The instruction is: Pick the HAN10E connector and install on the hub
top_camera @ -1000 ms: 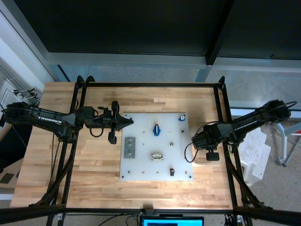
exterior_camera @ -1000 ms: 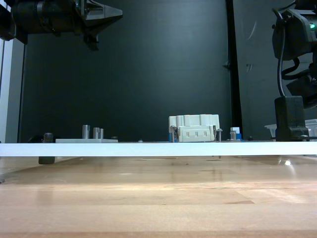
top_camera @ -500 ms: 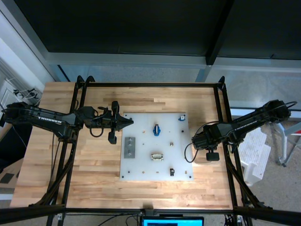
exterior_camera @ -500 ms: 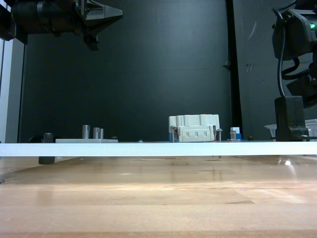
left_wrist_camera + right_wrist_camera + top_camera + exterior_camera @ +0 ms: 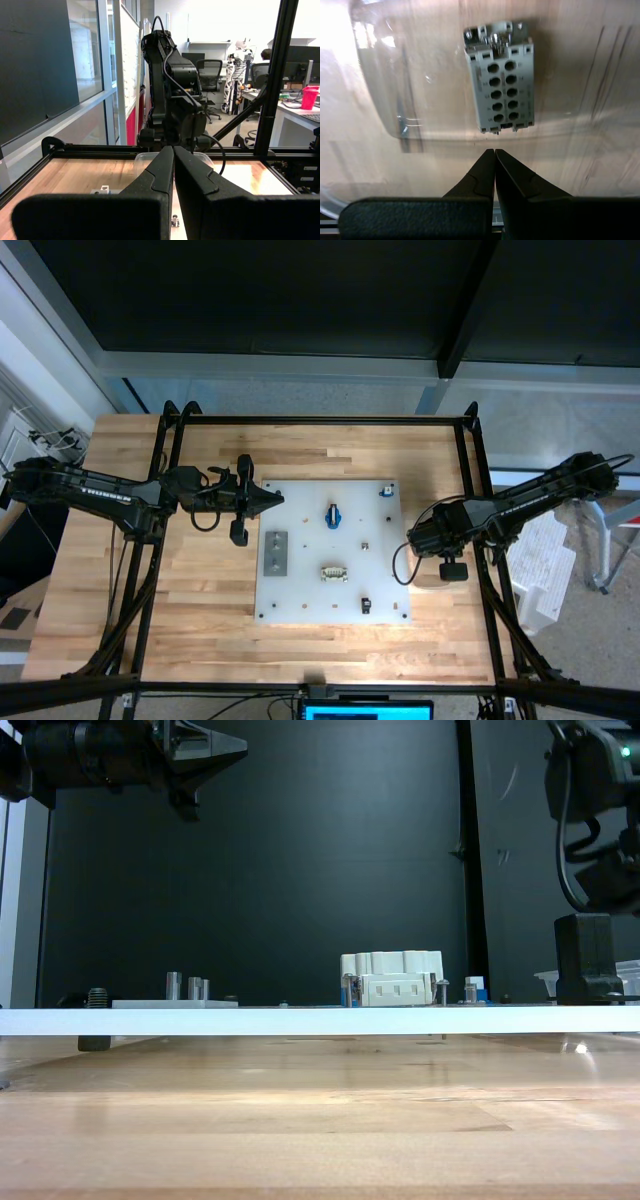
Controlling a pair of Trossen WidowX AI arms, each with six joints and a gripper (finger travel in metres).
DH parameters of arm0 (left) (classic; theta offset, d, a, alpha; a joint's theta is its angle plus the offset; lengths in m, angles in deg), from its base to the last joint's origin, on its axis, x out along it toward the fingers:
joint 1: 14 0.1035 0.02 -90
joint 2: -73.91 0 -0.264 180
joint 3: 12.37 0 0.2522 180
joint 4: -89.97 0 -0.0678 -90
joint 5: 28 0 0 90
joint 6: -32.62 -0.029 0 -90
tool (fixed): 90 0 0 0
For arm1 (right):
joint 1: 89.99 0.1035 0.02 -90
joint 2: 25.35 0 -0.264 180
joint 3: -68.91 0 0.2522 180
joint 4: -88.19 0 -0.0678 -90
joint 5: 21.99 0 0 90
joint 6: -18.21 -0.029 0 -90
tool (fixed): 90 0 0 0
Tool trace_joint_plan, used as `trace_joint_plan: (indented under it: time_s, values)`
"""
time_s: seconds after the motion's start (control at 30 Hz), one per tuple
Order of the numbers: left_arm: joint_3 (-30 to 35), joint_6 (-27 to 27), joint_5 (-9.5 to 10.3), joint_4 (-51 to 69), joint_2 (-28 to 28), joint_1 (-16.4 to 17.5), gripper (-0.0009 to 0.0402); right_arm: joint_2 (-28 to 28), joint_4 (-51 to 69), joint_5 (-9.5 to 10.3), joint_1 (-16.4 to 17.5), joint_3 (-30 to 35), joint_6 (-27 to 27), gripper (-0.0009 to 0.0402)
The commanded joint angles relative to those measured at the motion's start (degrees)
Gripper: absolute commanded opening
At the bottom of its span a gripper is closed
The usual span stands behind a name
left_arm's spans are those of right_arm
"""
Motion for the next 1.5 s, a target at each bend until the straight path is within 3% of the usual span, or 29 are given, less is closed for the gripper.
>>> trace_joint_plan:
  time_s: [0.03, 0.5, 0.8, 0.83, 0.93, 1.07, 1.37, 1.5]
  values:
    - [0.0, 0.0, 0.00, 0.0, 0.0, 0.0, 0.0000, 0.0, 0.9, -0.09, 0.0, 2.2, 0.0, 0.0000]
    - [0.0, 0.0, 0.00, 0.0, 0.0, 0.0, 0.0000, -1.9, 2.5, -0.55, 0.2, 8.1, 0.4, 0.0000]
    - [0.0, 0.0, 0.02, 0.0, 0.0, 0.0, 0.0000, -5.7, 2.3, -0.70, 0.4, 8.4, -0.1, 0.0000]
    - [0.0, 0.0, 0.00, 0.0, 0.0, 0.0, 0.0000, -5.8, 2.2, -0.96, 0.4, 8.4, -0.7, 0.0000]
    - [0.0, 0.0, 0.00, 0.0, 0.0, 0.0, 0.0000, -5.8, 2.2, -4.26, 0.5, 8.4, -2.6, 0.0007]
    - [0.0, 0.0, 0.00, 0.0, 0.0, 0.0, 0.0000, -5.8, 1.9, -5.11, 0.5, 8.2, -2.6, 0.0052]
    - [0.0, 0.0, 0.00, 0.0, 0.0, 0.0, 0.0000, -5.8, -2.3, -5.09, 1.0, 5.3, -1.8, 0.0207]
    - [0.0, 0.0, 0.00, 0.0, 0.0, 0.0, 0.0000, -5.8, -4.3, -5.14, 1.4, 3.6, 1.2, 0.0252]
